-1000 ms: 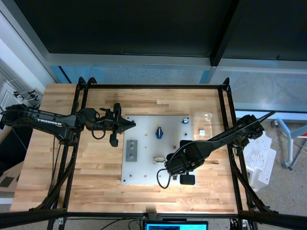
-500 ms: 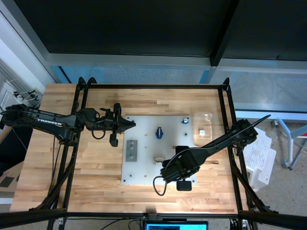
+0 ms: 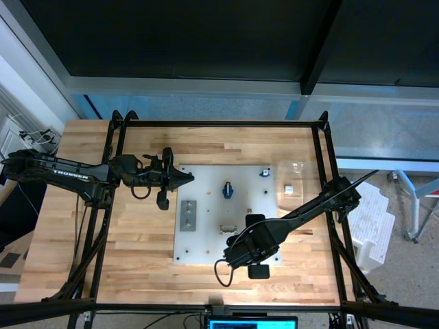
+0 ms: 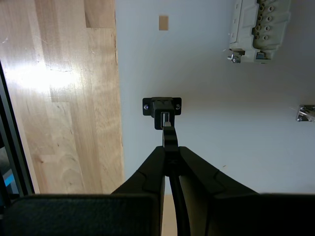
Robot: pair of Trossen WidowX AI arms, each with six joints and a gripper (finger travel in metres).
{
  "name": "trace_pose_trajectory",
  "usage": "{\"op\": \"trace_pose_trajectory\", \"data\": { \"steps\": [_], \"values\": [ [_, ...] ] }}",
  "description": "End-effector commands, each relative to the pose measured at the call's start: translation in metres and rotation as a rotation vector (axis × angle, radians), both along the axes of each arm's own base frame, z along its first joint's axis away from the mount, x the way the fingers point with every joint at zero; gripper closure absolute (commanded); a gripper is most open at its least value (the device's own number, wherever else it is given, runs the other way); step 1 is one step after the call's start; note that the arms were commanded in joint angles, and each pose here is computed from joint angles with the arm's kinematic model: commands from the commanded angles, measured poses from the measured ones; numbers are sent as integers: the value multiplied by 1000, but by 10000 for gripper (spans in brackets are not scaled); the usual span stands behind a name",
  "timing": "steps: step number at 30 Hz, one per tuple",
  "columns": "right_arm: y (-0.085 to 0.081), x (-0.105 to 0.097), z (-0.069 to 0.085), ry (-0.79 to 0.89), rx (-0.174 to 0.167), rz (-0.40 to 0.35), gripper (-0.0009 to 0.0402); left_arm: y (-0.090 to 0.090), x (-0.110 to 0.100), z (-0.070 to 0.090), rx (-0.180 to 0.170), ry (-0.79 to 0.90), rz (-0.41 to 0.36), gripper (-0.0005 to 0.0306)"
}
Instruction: Pick the USB connector and install on taskboard
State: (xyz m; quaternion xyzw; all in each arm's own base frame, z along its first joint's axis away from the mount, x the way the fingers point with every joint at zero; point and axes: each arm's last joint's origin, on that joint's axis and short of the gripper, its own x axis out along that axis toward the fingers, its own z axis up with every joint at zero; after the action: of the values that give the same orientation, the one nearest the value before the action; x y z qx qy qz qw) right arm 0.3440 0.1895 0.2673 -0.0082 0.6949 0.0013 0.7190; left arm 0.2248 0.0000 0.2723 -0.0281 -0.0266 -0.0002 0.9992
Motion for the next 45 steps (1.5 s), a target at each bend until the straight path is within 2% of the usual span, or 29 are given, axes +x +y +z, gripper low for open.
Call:
{"op": "trace_pose_trajectory", "data": {
  "steps": [1,9,45],
  "values": [
    [0,-1,0,0,-1,1,394,0,0,0,0,-1,0,300],
    [2,3,-7,16,-6,0,394,0,0,0,0,-1,0,300],
    [2,5,-13,17,-10,2,393,0,0,0,0,-1,0,300]
  ]
}}
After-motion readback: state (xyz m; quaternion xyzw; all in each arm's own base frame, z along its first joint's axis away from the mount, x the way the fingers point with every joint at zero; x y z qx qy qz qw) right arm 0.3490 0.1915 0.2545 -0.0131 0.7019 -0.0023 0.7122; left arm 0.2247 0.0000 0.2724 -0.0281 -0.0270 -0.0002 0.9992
